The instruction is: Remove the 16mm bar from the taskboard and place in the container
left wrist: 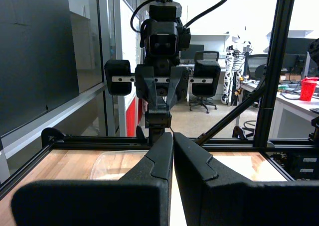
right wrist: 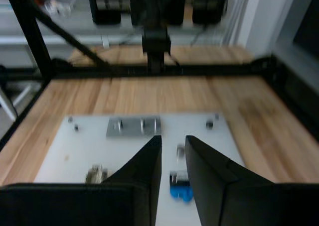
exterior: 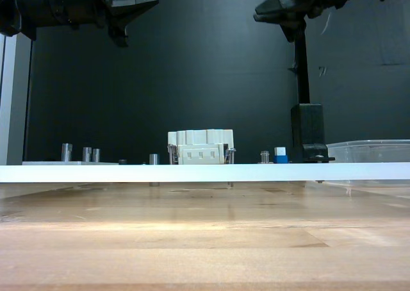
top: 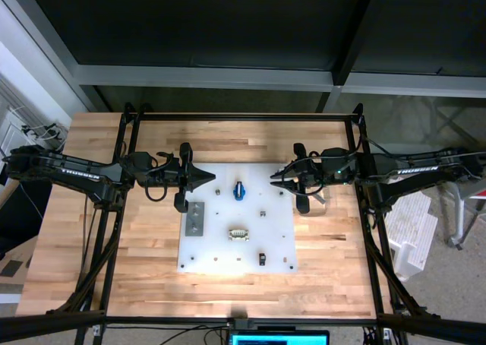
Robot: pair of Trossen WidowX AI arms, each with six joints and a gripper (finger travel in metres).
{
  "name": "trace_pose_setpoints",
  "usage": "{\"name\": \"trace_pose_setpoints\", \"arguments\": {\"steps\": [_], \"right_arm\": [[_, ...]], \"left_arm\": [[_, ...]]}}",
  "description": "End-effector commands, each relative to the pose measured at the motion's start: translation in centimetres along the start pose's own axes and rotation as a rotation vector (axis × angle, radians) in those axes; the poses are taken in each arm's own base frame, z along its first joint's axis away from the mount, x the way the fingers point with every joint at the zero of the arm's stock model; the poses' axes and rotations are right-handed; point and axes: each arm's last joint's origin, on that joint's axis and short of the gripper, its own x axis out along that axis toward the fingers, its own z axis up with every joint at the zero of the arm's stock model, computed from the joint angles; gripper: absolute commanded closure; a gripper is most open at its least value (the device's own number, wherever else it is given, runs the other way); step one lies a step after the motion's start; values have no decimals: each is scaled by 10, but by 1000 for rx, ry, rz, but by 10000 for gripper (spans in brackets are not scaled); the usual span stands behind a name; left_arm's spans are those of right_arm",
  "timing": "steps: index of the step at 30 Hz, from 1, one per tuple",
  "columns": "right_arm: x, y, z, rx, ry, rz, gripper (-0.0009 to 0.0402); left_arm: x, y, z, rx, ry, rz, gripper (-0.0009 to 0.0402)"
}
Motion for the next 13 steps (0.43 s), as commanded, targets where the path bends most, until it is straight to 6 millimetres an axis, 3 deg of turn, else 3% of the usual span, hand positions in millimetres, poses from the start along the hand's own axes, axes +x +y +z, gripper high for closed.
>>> {"name": "trace_pose_setpoints", "arguments": {"steps": [1, 8, 13], "right_arm": [[2, 0, 0, -25, -90, 10, 354], [4, -6, -7, -31, -267, 20, 395], [4, -14, -18, -2, -300, 7, 394]], "left_arm": [[0, 0, 0, 0, 0, 0, 393], [0, 0, 0, 0, -1, 0, 393], [0, 0, 0, 0, 0, 0, 393]]}}
